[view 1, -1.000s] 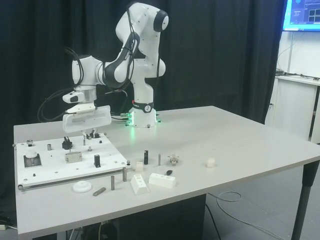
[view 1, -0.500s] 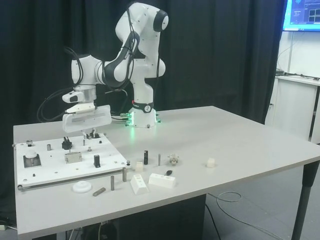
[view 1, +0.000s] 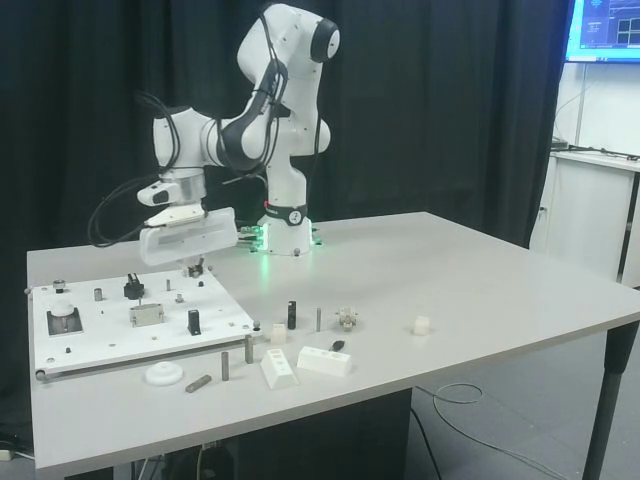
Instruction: Place BNC.
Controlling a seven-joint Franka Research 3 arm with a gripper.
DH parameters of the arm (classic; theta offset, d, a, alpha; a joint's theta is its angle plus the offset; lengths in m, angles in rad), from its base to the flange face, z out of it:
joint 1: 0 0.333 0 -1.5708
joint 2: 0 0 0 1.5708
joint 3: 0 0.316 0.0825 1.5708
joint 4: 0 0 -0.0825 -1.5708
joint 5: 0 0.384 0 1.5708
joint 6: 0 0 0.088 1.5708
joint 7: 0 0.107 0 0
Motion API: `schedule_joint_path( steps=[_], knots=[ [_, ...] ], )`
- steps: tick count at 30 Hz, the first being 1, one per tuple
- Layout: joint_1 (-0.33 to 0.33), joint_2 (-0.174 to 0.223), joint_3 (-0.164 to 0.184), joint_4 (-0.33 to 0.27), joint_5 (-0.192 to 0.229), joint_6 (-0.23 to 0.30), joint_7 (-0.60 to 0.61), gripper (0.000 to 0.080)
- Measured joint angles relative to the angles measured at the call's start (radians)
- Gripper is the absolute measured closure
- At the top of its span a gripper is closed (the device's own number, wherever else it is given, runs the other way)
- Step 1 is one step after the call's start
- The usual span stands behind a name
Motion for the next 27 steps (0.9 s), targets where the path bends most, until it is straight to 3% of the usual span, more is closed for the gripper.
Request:
schedule_joint_path(
  steps=[18,27],
  knots=[
    [0.176,-0.001,0.001,-0.012,-0.014,-0.015,0.080,0.0679],
    [0.243,0.008,0.001,-0.035,-0.017,0.038,0.103,0.0679]
  ],
)
